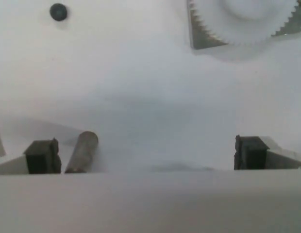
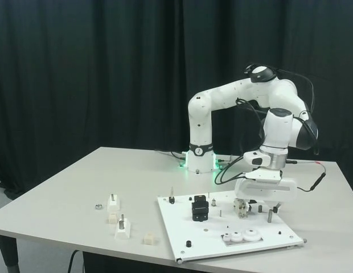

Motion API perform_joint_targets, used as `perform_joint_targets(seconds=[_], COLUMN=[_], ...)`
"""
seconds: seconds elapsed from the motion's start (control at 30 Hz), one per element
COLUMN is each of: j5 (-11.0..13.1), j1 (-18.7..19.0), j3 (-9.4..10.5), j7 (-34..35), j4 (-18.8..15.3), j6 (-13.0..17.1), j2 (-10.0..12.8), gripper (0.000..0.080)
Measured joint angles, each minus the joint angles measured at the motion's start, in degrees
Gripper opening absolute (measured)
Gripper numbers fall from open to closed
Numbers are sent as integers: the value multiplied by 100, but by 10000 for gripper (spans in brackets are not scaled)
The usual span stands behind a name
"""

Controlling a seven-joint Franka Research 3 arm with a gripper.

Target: Insert round peg 3.

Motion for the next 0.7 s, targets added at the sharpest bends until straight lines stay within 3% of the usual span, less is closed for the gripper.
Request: perform_joint_targets(seconds=[0.7], j5=[-70], j1=[-78], j3=[-2], j7=[-127], j4=[-3], j6=[5], j2=[0], gripper=[800])
